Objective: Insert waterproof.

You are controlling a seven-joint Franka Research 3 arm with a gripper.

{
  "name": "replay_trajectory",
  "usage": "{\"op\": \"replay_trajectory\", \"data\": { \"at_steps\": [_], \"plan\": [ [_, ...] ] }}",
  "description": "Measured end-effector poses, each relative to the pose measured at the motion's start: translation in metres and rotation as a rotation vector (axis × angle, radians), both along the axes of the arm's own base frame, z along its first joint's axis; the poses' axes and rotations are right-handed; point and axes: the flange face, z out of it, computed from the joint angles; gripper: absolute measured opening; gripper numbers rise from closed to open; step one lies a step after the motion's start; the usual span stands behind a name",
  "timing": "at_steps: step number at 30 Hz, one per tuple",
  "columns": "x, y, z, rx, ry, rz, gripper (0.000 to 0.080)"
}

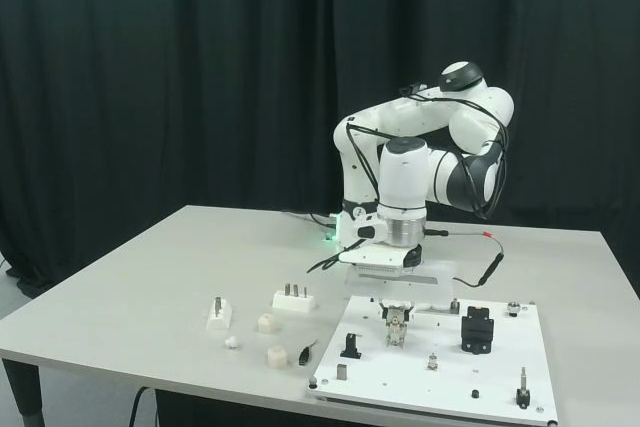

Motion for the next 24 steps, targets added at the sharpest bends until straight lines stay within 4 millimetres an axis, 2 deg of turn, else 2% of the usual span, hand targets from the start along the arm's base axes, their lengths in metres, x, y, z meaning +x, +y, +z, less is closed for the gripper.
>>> {"op": "replay_trajectory", "data": {
  "at_steps": [24],
  "plan": [
    [-0.0005, 0.0007, -0.0001, -0.002, 0.014, 0.054, 0.031]
  ]
}}
